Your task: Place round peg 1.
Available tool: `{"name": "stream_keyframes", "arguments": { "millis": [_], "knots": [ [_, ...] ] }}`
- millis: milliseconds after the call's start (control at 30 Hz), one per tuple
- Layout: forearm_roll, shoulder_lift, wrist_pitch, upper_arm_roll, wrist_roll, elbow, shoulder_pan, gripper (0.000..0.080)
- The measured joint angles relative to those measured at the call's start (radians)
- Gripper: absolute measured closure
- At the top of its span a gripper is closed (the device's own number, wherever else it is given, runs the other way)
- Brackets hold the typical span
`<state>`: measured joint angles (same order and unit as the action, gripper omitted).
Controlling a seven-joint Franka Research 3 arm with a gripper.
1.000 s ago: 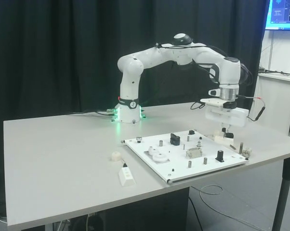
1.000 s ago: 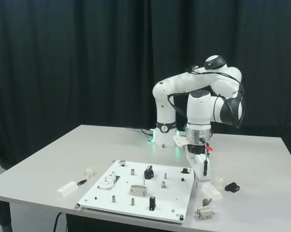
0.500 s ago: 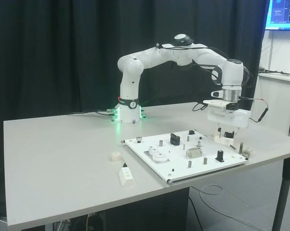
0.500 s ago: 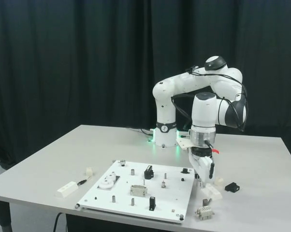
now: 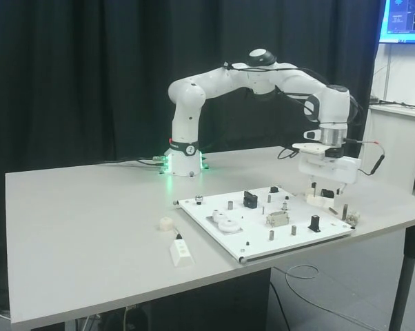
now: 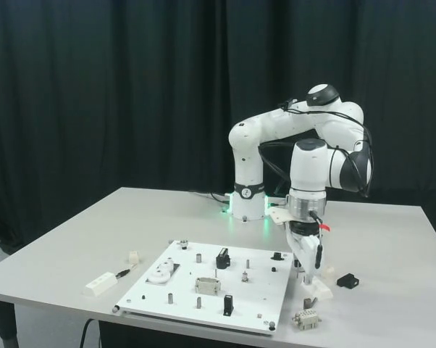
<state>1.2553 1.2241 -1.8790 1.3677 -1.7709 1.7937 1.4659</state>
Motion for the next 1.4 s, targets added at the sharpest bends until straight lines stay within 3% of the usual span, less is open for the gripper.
{"name": "stream_keyframes", "arguments": {
  "millis": [567, 1400],
  "knots": [
    [0.001, 0.0, -0.039, -0.052, -0.057, -0.023, -0.002, 0.0003],
    [0.001, -0.002, -0.035, -0.092, -0.129, -0.047, -0.001, 0.0003]
  ]
}}
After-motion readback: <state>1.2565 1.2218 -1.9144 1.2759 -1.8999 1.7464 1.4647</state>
